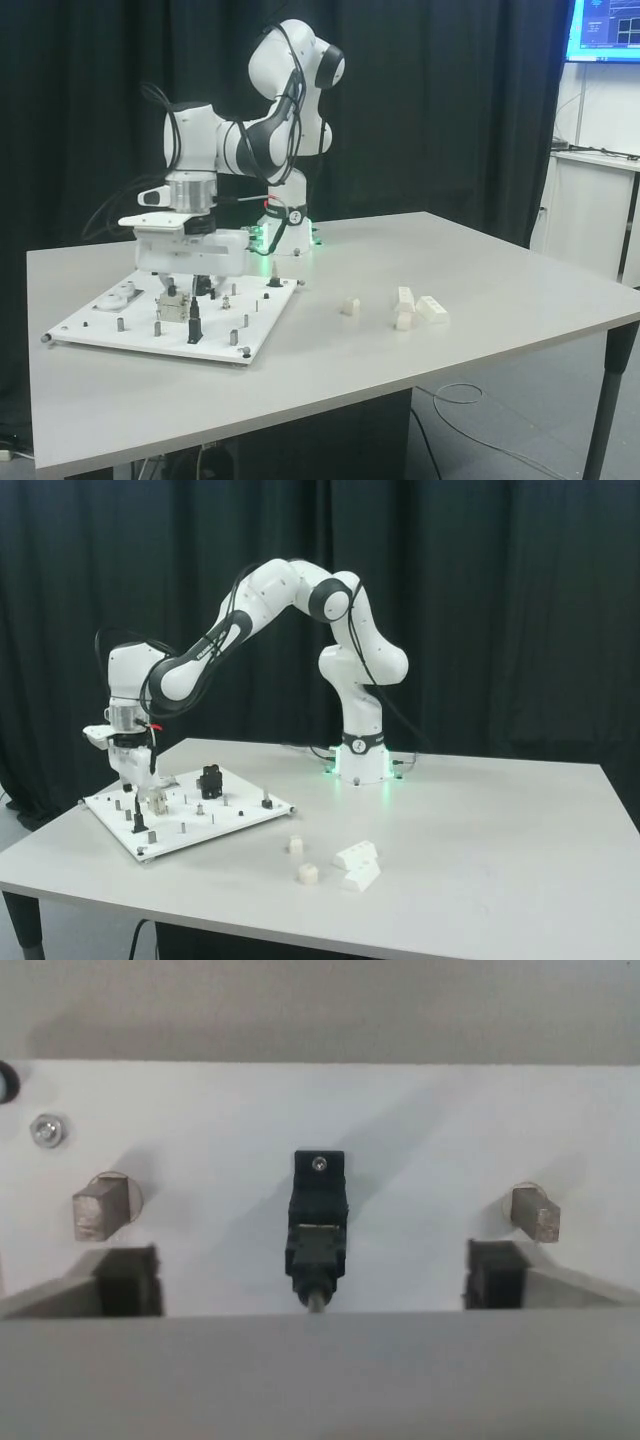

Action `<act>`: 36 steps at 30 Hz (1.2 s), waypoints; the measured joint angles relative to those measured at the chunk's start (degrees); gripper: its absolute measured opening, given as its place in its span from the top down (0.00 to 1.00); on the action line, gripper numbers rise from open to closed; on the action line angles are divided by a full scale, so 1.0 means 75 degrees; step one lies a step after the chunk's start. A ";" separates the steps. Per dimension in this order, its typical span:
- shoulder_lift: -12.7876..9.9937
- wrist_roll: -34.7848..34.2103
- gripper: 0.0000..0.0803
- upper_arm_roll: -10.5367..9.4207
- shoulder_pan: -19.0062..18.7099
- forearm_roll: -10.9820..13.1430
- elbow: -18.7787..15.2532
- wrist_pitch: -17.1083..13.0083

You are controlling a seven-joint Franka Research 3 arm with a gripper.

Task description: Remove USB.

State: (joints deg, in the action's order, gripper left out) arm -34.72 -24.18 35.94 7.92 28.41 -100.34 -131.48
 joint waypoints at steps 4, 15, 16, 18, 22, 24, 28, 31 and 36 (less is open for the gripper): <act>-0.0035 0.0073 0.13 0.0001 0.0017 -0.0001 0.0063 0.0076; -0.0041 0.0095 0.57 0.0001 0.0023 -0.0001 0.0170 0.0296; -0.0042 0.0095 0.57 0.0001 0.0025 -0.0001 0.0183 0.0326; -0.0046 0.0095 0.80 0.0001 0.0033 -0.0001 0.0205 0.0363; -0.0051 0.0095 0.80 0.0002 0.0054 -0.0002 0.0220 0.0377; -0.0052 0.0095 0.80 0.0001 0.0065 -0.0002 0.0221 0.0379; -0.0057 0.0095 0.97 0.0003 0.0090 -0.0002 0.0221 0.0379; -0.0059 0.0095 0.97 0.0007 0.0110 -0.0002 0.0224 0.0380; -0.0061 0.0095 0.97 0.0028 0.0118 -0.0002 0.0225 0.0395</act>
State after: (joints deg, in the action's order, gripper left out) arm -35.18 -23.46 36.15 8.80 28.39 -98.66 -128.52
